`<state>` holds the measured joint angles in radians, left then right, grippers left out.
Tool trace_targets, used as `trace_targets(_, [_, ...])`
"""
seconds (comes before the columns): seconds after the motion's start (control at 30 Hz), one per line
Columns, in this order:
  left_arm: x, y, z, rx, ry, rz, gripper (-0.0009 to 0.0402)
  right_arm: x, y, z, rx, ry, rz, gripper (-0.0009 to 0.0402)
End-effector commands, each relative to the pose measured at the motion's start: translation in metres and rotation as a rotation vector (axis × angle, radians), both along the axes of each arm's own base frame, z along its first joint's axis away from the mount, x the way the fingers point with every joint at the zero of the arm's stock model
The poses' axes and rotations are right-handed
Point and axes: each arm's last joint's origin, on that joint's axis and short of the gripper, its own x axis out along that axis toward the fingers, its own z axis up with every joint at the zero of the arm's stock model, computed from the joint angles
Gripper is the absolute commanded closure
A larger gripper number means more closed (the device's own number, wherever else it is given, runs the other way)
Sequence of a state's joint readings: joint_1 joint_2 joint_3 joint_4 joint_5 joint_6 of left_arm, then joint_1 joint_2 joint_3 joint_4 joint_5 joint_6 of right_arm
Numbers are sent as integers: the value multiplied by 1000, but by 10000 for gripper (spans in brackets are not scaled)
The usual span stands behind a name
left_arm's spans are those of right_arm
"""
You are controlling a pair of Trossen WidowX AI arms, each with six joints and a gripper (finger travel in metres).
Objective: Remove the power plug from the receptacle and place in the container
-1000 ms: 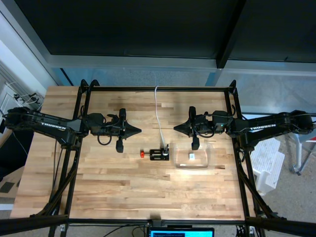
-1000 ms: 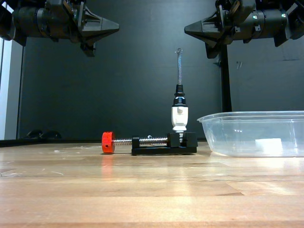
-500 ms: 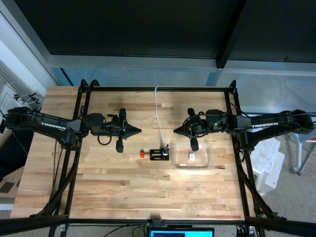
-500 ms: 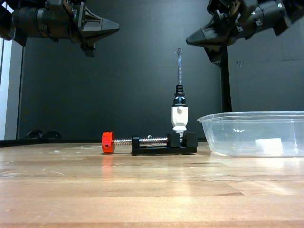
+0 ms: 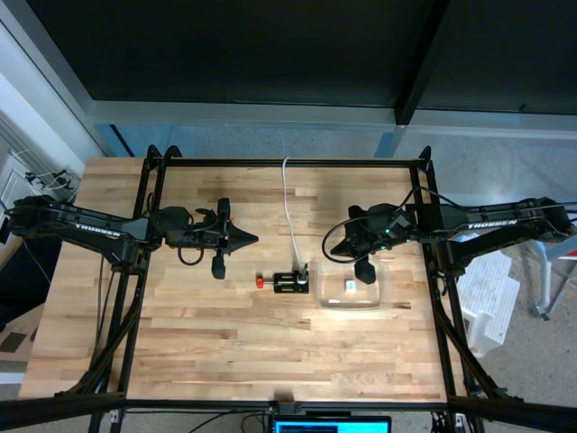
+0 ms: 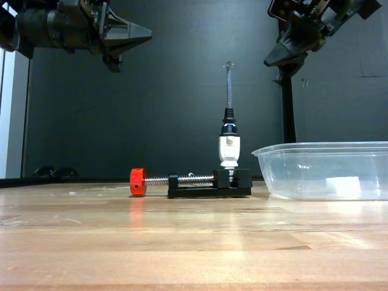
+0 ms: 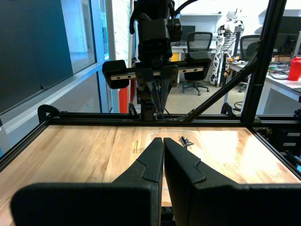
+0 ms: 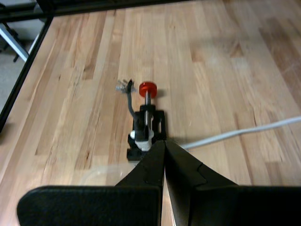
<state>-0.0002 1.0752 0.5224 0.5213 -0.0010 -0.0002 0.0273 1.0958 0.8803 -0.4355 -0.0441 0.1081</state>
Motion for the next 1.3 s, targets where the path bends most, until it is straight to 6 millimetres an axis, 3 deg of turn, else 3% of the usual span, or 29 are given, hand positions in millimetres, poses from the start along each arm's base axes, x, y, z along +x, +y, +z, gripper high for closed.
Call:
trace_targets(0.03, [0, 0, 0, 0, 0, 0, 393, -1, 1, 1, 10, 23, -11, 393])
trace_targets(0.4, [0, 0, 0, 0, 0, 0, 393, 5, 3, -5, 13, 52, -23, 393])
trace_targets(0.8, [0, 0, 0, 0, 0, 0, 393, 33, 21, -9, -72, 227, -17, 386])
trace_targets(1.0, [0, 0, 0, 0, 0, 0, 393, 52, 30, -10, -106, 322, -17, 341])
trace_targets(1.3, [0, 0, 0, 0, 0, 0, 393, 81, 38, -21, -109, 383, -26, 230])
